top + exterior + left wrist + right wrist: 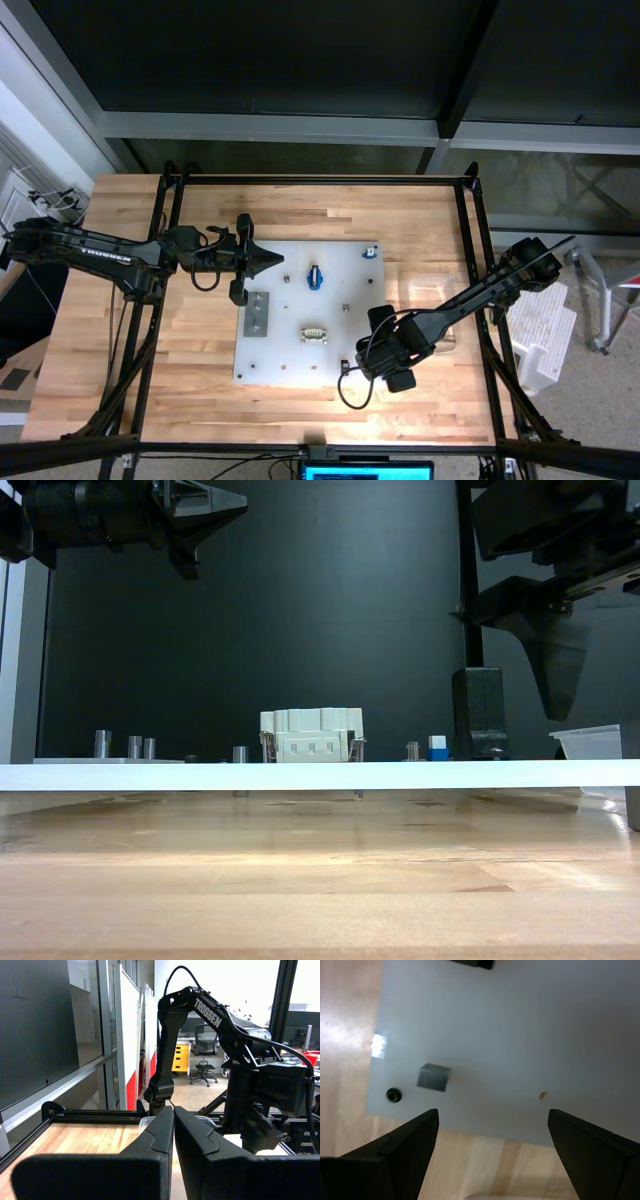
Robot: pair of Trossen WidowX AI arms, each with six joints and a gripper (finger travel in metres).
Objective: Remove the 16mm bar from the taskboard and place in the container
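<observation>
Here: right gripper (pixel 492 1112) agape over white taskboard (pixel 520 1020); left gripper (pixel 173 1110) pinched aloft.

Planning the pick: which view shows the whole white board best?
The high view: the board shows nearly whole, shut left gripper at its far-left edge, open right gripper above its near-right corner. Low view shows only its edge; right wrist one corner; left wrist almost none.

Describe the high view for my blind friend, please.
A white taskboard lies on a wooden table. The black left gripper hovers over its far left corner, the right gripper over its near right corner. A clear container sits right of the board.
</observation>
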